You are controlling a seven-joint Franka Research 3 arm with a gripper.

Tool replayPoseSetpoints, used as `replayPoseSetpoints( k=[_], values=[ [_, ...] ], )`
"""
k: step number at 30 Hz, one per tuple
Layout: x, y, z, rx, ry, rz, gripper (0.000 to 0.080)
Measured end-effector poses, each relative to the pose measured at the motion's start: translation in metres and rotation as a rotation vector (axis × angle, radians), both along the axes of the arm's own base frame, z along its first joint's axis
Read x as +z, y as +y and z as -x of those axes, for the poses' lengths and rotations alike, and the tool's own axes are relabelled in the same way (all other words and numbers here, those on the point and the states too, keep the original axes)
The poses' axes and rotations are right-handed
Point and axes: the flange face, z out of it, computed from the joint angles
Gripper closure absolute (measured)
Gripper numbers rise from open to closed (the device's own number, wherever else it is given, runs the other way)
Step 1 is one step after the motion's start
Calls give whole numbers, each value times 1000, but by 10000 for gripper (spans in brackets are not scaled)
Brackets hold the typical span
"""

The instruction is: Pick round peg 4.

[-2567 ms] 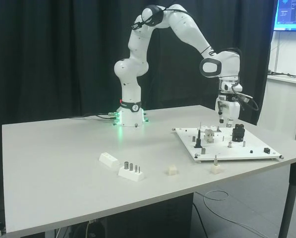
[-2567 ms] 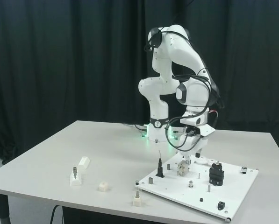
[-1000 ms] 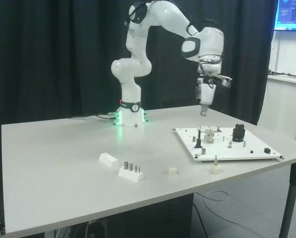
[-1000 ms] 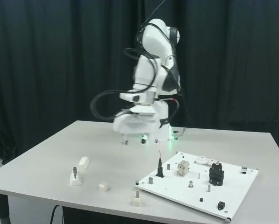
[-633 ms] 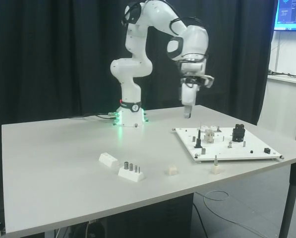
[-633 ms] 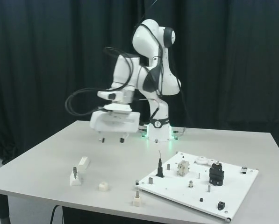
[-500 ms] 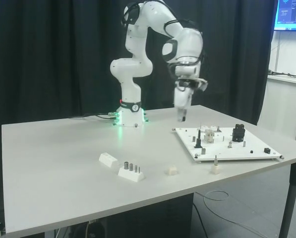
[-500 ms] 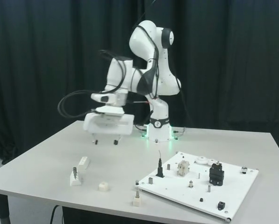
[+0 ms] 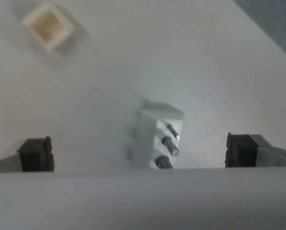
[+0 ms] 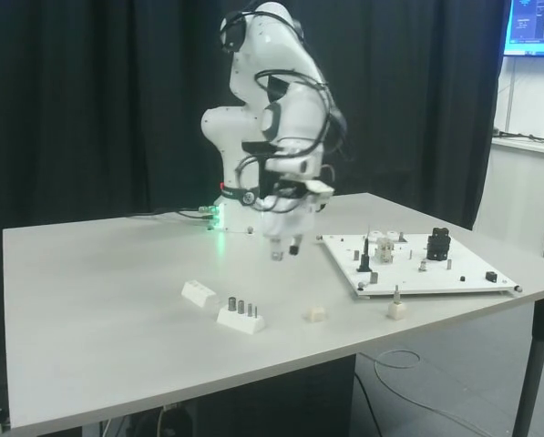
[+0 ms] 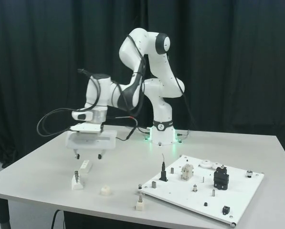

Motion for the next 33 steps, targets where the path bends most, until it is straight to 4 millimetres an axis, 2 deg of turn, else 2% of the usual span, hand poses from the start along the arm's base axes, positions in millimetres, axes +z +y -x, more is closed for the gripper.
replayPoseSetpoints(
  k=[7, 13, 33],
  values=[
    [-10, -38, 4, -68, -6, -45, 3],
    [-15, -63, 8, -100, -7, -77, 3],
    [-46, -108, 16, -127, 54, -110, 3]
  ],
)
